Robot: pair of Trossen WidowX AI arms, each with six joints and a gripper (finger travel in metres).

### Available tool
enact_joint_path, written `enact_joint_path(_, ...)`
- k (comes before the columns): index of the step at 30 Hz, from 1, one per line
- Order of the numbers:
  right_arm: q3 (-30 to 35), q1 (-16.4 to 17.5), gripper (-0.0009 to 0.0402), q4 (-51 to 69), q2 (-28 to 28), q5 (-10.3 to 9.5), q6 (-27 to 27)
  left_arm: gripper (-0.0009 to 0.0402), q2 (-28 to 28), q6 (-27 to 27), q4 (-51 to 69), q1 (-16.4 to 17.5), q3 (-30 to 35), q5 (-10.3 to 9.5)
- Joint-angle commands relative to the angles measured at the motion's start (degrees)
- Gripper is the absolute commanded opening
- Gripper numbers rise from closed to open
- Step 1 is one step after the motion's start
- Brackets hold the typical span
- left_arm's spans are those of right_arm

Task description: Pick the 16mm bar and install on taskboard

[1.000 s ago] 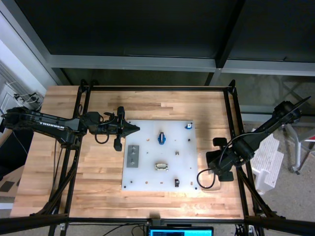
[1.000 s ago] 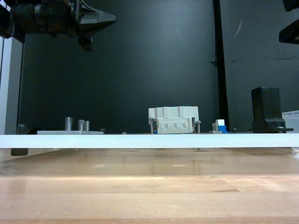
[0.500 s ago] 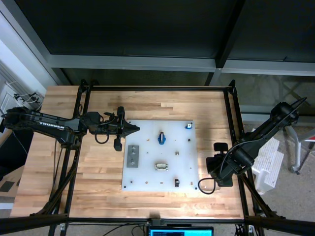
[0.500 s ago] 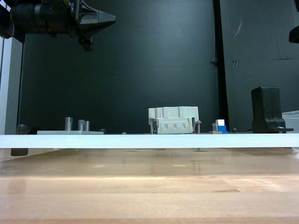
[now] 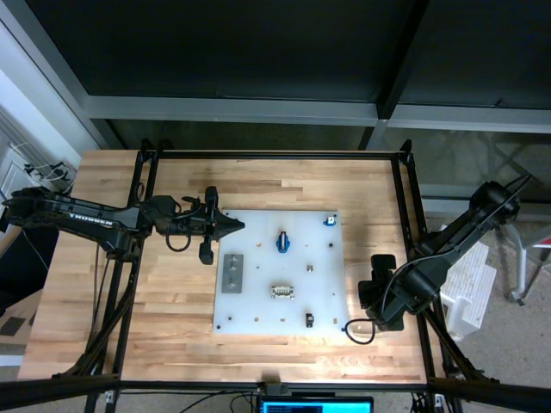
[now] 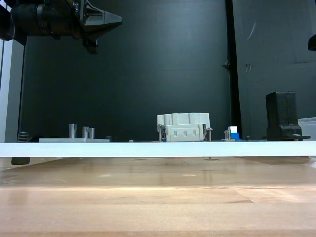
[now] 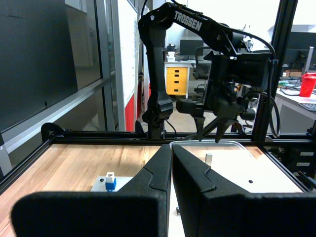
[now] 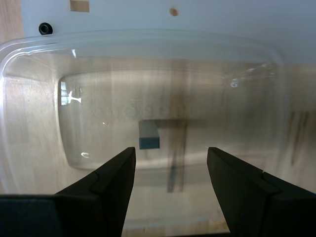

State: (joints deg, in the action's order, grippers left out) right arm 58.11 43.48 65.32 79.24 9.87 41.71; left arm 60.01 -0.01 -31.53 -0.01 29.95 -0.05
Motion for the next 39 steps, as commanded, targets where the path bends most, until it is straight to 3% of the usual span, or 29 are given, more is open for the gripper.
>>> enact_joint_path(1,-2.10,0.07,0.0212,-3.23,0.00,-0.79,0.07,0.0000,0.00,0.00,0.00,0.00,0.00,0.02)
enact_joint_path(30,-14.01,0.44,0.0212,-18.21,0.02,-2.14,-0.13,0.0000,0.00,0.00,0.00,0.00,0.00,0.02)
enact_joint_path(39,-14.84,0.42,0.0212,-19.89,1.16,-2.64,-0.20,0.0000,0.00,0.00,0.00,0.02,0.00,0.02)
